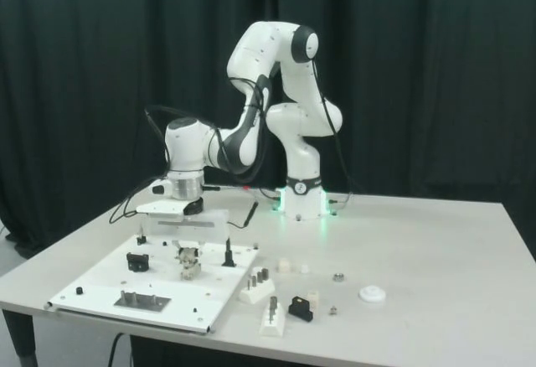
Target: Insert waterproof.
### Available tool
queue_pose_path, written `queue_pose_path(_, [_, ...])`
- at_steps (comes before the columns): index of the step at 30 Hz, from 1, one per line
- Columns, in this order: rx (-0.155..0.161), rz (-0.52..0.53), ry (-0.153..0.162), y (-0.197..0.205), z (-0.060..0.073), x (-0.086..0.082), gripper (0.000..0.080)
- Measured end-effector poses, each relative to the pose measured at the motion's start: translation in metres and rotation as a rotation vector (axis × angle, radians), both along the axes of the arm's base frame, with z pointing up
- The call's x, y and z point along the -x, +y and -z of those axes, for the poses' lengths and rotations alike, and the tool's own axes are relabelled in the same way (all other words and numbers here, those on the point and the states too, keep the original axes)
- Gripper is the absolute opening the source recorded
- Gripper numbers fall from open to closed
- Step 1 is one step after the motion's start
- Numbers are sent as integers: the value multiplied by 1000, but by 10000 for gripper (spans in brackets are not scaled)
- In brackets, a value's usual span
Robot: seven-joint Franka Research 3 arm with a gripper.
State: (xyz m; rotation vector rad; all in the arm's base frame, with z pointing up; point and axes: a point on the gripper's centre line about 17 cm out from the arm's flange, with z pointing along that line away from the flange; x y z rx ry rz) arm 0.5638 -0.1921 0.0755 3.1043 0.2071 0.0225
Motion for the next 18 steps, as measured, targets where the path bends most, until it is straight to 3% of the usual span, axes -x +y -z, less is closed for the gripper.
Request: queue_pose_path(18, [-4,-19,-2,4,0,9,310])
